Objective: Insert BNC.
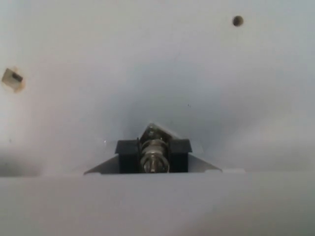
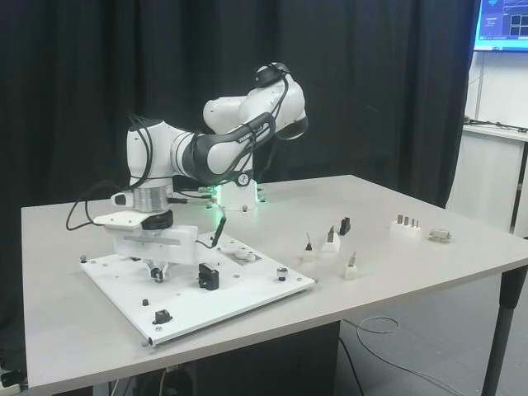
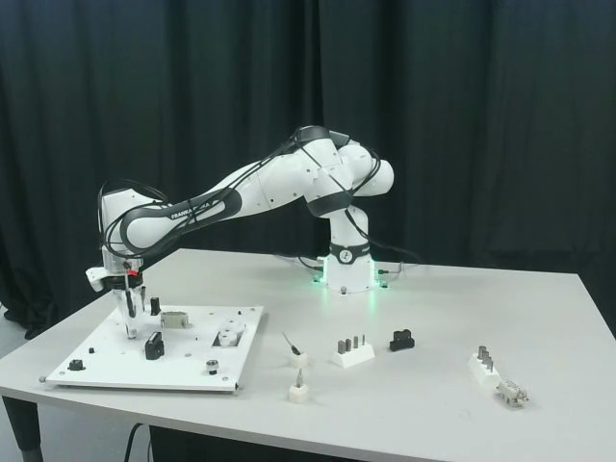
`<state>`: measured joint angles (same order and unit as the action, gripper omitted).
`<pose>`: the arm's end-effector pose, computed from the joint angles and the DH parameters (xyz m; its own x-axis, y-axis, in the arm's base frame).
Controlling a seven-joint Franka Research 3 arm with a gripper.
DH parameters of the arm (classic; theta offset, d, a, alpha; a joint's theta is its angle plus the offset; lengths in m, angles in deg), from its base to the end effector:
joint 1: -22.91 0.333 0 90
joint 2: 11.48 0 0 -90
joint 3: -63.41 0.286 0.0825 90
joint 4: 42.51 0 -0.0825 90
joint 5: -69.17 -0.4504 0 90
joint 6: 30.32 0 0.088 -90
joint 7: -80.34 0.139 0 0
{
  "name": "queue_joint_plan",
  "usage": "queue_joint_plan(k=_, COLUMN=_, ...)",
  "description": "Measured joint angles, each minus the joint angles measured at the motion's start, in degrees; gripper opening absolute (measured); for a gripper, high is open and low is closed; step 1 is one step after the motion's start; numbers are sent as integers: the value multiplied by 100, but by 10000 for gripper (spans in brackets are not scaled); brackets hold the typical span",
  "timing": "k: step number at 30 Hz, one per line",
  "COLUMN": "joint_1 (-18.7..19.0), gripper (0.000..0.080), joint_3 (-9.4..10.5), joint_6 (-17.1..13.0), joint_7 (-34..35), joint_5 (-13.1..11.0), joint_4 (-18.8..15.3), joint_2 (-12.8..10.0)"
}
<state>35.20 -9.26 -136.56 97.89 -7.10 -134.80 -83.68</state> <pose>0.5131 -0.4989 0.1480 -0.0562 -0.9977 -0.0377 -0.9964 0.0585 -0.0615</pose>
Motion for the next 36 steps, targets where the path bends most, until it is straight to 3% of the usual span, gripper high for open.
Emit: queue_joint_plan(k=36, joint_1=1, gripper=121, joint_3=10, joint_6=-39, joint_7=4081, joint_5=28, joint_4=6, joint_2=-1)
